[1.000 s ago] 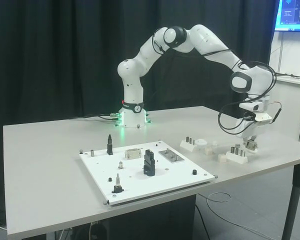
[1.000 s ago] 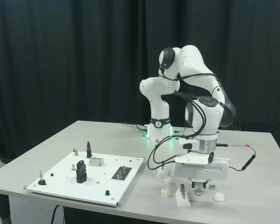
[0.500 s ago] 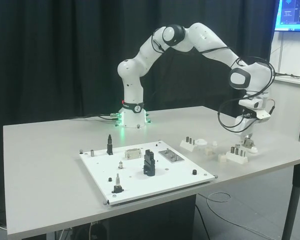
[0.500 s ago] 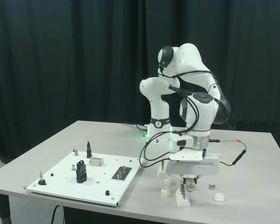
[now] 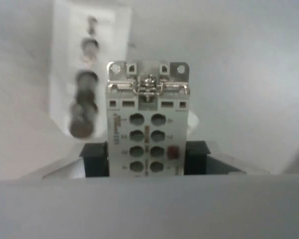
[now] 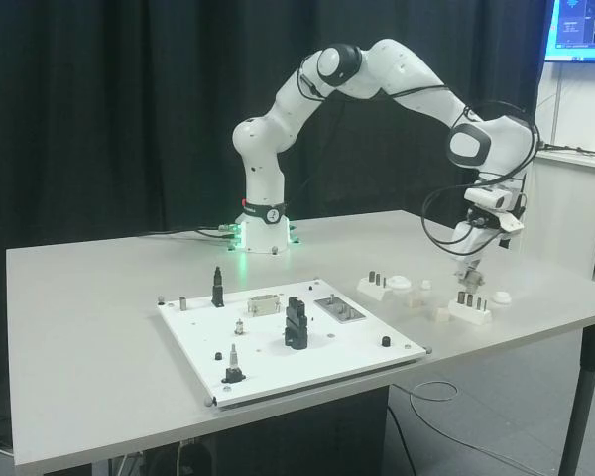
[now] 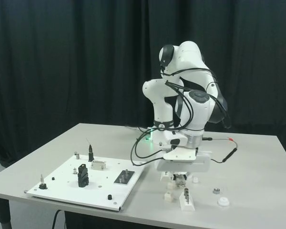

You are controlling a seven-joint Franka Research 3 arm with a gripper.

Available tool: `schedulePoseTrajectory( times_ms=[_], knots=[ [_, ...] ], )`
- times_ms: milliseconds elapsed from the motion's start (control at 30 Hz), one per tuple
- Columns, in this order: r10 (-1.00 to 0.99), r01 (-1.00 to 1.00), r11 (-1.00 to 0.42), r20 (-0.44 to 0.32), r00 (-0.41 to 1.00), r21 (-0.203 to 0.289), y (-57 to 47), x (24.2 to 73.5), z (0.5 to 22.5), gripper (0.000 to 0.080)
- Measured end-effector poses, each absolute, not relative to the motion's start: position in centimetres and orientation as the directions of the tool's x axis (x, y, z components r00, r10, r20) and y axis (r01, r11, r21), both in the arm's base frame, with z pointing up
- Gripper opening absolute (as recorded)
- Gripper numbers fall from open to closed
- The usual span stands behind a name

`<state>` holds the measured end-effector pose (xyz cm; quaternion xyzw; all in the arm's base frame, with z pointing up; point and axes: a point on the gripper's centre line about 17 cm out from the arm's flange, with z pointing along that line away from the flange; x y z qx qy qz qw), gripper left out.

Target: Insert waterproof.

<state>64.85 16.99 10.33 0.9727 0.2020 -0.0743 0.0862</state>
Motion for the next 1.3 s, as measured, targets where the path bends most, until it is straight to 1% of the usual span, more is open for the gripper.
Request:
schedulePoseTrajectory(
  times_ms=[133, 433, 600, 733, 1033, 1300],
  knots=[
    [0.414, 0.444, -0.886, -0.204, 0.887, 0.136, 15.7, 64.3, 10.6, 0.0323],
    [0.492, 0.523, -0.848, -0.234, 0.839, 0.092, 13.2, 63.0, 10.7, 0.0323],
    [0.532, 0.564, -0.822, -0.245, 0.811, 0.081, 11.4, 62.3, 10.9, 0.0323],
    [0.552, 0.585, -0.807, -0.246, 0.797, 0.081, 9.9, 61.9, 11.3, 0.0323],
    [0.598, 0.635, -0.766, -0.25, 0.761, 0.101, 6.6, 60.5, 12.3, 0.0323],
    [0.643, 0.678, -0.727, -0.242, 0.727, 0.108, 4.2, 58.8, 12.5, 0.0323]
  ],
)
